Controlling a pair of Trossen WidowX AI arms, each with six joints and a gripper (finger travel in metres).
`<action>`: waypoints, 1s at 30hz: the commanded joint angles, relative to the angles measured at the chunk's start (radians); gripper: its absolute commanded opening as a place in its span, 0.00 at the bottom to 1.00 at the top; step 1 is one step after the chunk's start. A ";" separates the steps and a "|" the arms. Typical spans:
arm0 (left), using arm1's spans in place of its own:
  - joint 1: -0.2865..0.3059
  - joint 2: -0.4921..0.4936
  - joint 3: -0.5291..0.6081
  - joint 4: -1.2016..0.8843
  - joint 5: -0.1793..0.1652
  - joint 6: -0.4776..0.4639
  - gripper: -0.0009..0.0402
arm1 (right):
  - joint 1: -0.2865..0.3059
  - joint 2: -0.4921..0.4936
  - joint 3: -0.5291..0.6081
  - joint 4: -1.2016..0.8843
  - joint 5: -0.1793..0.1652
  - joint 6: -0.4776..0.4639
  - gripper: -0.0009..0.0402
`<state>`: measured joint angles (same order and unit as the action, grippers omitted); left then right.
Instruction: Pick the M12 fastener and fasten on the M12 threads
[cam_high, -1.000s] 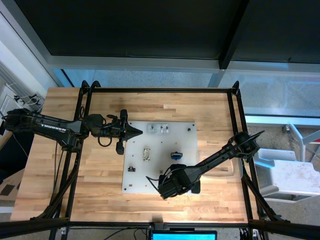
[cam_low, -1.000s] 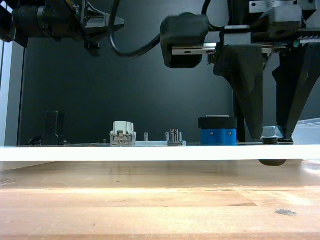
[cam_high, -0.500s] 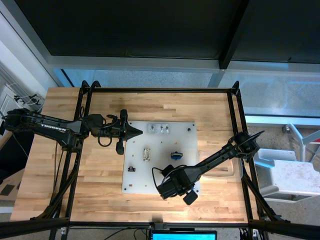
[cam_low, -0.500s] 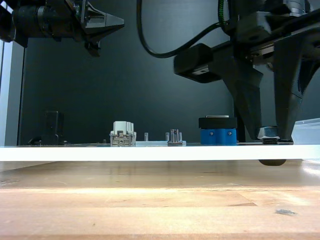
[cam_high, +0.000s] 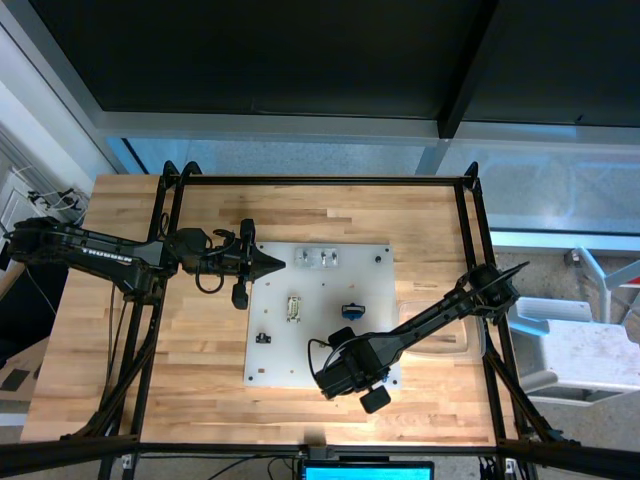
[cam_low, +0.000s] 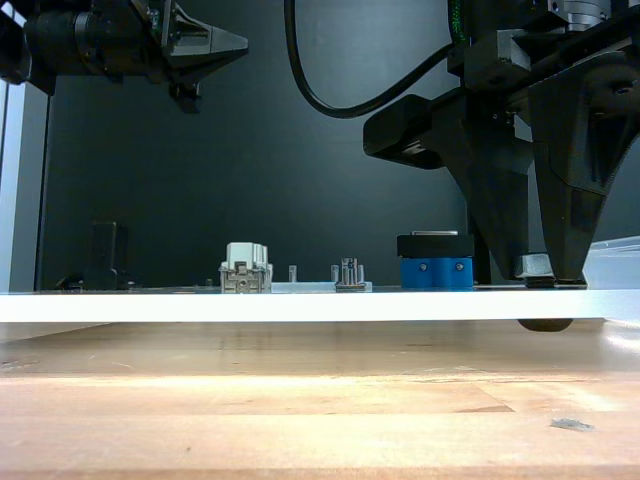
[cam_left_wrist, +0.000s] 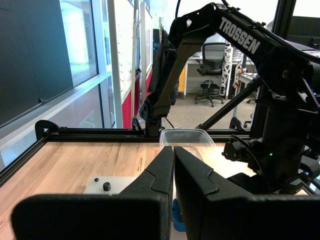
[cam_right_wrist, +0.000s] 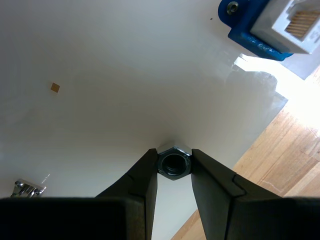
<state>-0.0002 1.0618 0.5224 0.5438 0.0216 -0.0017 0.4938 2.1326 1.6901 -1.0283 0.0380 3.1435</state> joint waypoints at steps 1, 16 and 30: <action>0.000 0.000 0.000 0.000 0.000 0.000 0.02 | 0.001 -0.001 0.000 0.002 -0.004 -0.002 0.02; 0.000 0.000 0.000 0.000 0.000 0.000 0.02 | 0.000 -0.005 0.000 -0.040 -0.003 -0.017 0.02; 0.000 0.000 0.000 0.000 0.000 0.000 0.02 | -0.003 -0.018 0.001 -0.003 -0.031 -0.009 0.10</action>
